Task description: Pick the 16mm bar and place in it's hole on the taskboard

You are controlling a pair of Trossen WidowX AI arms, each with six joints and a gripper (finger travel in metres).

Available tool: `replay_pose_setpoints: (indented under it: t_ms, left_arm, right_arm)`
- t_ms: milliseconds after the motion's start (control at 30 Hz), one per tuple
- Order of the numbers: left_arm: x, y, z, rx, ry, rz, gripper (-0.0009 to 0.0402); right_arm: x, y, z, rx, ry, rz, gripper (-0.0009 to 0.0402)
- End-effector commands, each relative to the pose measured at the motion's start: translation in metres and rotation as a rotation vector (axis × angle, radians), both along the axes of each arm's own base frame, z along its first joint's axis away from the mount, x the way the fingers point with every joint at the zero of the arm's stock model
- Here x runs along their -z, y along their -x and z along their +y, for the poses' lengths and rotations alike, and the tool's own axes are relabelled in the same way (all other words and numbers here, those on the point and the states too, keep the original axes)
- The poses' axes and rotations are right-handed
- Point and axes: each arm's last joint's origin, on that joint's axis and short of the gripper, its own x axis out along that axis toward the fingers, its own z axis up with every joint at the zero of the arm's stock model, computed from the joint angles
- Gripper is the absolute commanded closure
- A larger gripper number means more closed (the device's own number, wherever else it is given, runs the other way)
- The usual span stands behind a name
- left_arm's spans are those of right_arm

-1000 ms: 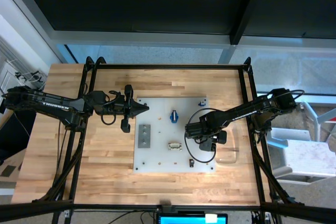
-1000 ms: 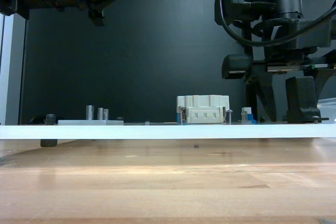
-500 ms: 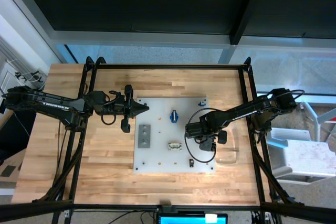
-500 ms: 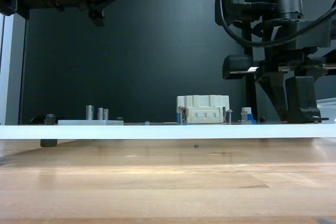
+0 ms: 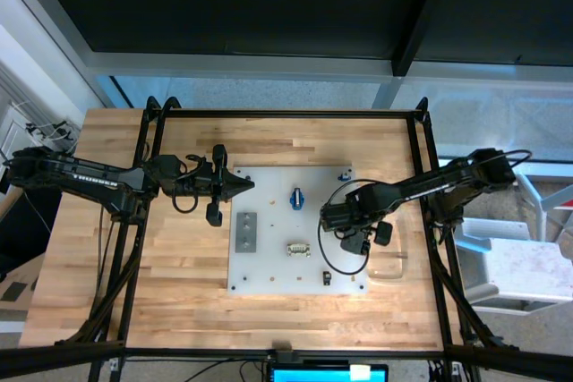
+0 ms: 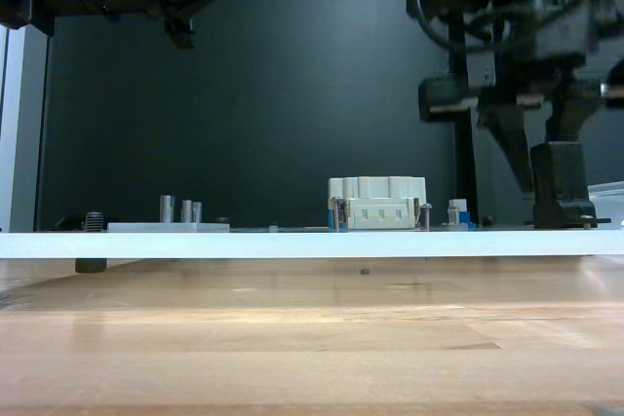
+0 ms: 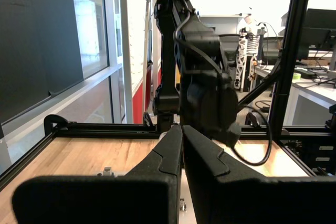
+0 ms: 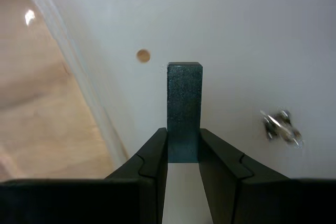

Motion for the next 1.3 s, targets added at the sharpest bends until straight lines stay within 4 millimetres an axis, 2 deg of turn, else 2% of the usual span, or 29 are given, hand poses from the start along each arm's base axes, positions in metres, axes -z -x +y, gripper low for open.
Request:
replay_pose_setpoints:
  t_ms: [33, 267, 567, 767, 867, 1033, 1133, 1300]
  left_arm:
    - [0.000, 0.000, 0.000, 0.000, 0.000, 0.000, 0.0393]
    - [0.000, 0.000, 0.000, 0.000, 0.000, 0.000, 0.0393]
    - [0.000, 0.000, 0.000, 0.000, 0.001, 0.000, 0.0393]
    - [0.000, 0.000, 0.000, 0.012, 0.032, -0.001, 0.0393]
    - [0.000, 0.000, -0.002, 0.068, 0.056, 0.002, 0.0393]
    - [-0.002, -0.002, -0.002, 0.062, 0.058, 0.035, 0.0390]
    - [0.001, -0.004, -0.001, 0.028, 0.067, 0.097, 0.0369]
    - [0.002, -0.012, 0.000, 0.002, 0.070, 0.145, 0.0289]
  right_arm:
    - [-0.022, -0.004, 0.000, 0.116, -0.027, -0.038, 0.0392]
    - [-0.067, -0.015, -0.005, 0.346, -0.081, -0.101, 0.0394]
    - [-0.117, -0.028, -0.033, 0.700, -0.171, -0.176, 0.0393]
    - [-0.135, -0.033, -0.045, 0.857, -0.196, -0.179, 0.0393]
    - [-0.139, -0.036, -0.047, 0.954, -0.216, -0.178, 0.0393]
    - [-0.149, -0.043, -0.047, 1.069, -0.249, -0.183, 0.0393]
    - [-0.156, -0.049, -0.047, 1.092, -0.260, -0.190, 0.0393]
    - [-0.163, -0.063, -0.047, 1.111, -0.275, -0.199, 0.0393]
